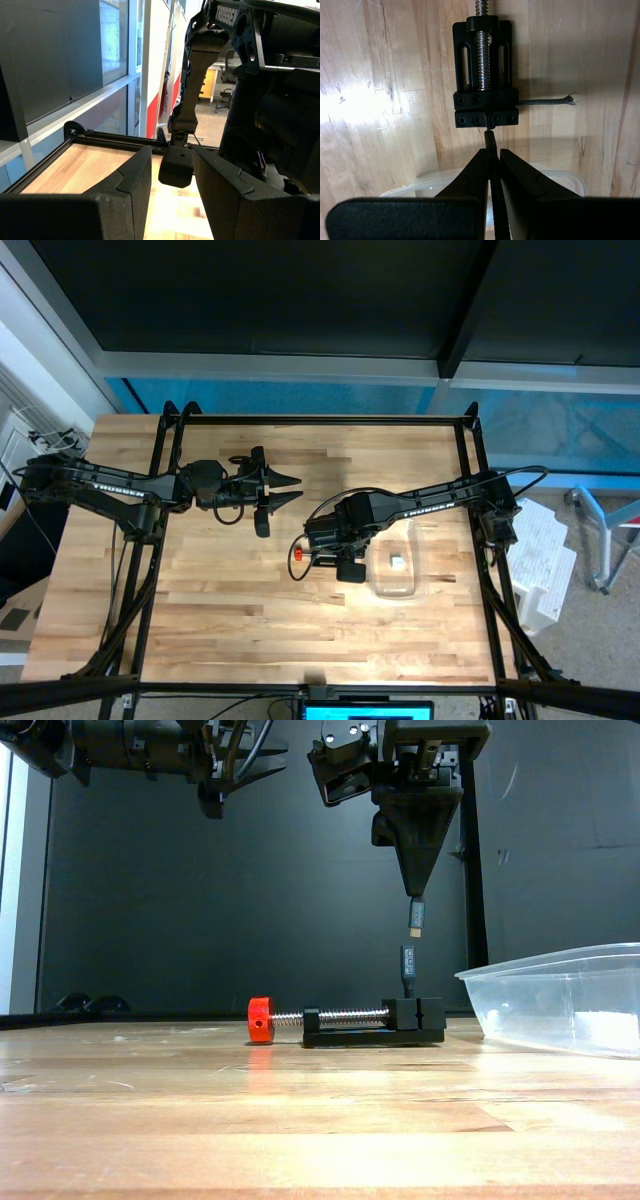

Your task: Pick the usb-c connector and install on the hub

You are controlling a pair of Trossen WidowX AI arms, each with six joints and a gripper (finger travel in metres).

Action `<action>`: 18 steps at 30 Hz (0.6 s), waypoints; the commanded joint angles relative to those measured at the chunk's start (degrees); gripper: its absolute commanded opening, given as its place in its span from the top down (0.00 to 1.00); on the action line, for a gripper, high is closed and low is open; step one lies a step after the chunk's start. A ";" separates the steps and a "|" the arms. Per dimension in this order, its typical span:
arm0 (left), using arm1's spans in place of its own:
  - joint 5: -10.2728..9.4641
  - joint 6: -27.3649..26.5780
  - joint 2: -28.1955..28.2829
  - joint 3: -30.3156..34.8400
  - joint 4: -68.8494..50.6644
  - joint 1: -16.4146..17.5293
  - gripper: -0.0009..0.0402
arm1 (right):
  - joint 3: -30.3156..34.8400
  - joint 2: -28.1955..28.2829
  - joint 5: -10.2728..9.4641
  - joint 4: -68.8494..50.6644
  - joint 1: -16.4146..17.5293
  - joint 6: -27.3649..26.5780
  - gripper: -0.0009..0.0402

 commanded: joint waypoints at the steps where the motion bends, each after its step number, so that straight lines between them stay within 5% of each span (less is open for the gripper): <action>1: 0.02 0.02 0.02 0.00 0.02 0.02 0.71 | 1.07 1.05 0.02 -0.42 0.04 -0.04 0.98; 6: 0.04 0.02 0.02 0.00 0.02 0.00 0.71 | 8.13 4.83 1.31 -6.45 0.02 -0.76 0.98; 18: 0.02 0.02 0.02 0.00 -1.49 0.02 0.71 | 7.56 5.44 1.25 -5.01 0.00 -0.72 0.98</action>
